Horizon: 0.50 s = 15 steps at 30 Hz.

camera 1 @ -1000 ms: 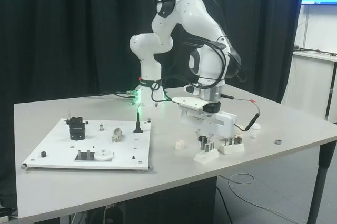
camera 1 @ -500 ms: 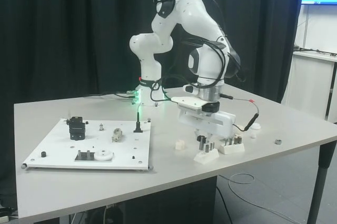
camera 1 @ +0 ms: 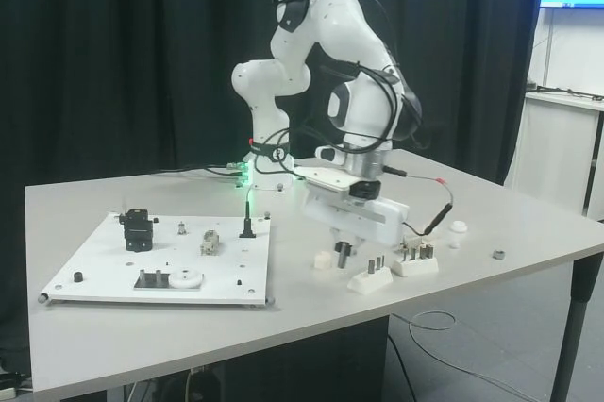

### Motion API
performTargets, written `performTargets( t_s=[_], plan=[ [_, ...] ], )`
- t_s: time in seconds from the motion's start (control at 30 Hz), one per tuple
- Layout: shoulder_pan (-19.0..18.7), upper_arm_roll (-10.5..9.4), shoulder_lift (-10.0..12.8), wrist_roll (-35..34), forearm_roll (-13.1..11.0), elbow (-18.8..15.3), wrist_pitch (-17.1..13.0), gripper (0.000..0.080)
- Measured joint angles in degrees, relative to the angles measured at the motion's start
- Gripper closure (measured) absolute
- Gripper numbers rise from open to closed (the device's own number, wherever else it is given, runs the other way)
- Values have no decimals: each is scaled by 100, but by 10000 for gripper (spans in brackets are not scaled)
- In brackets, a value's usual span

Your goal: Insert round peg 4.

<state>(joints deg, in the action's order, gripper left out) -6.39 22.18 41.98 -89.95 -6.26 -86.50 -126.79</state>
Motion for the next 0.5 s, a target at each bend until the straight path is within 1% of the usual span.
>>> performTargets(
  t_s=[0.13,0.23,0.33,0.5],
  plan=[
    [171,-11,-53,198,216,0,24,658],
    [326,-14,-104,393,320,-1,65,658],
    [485,-14,-160,642,365,-2,124,658],
    [763,-13,-276,1134,366,-7,241,658]
  ],
)
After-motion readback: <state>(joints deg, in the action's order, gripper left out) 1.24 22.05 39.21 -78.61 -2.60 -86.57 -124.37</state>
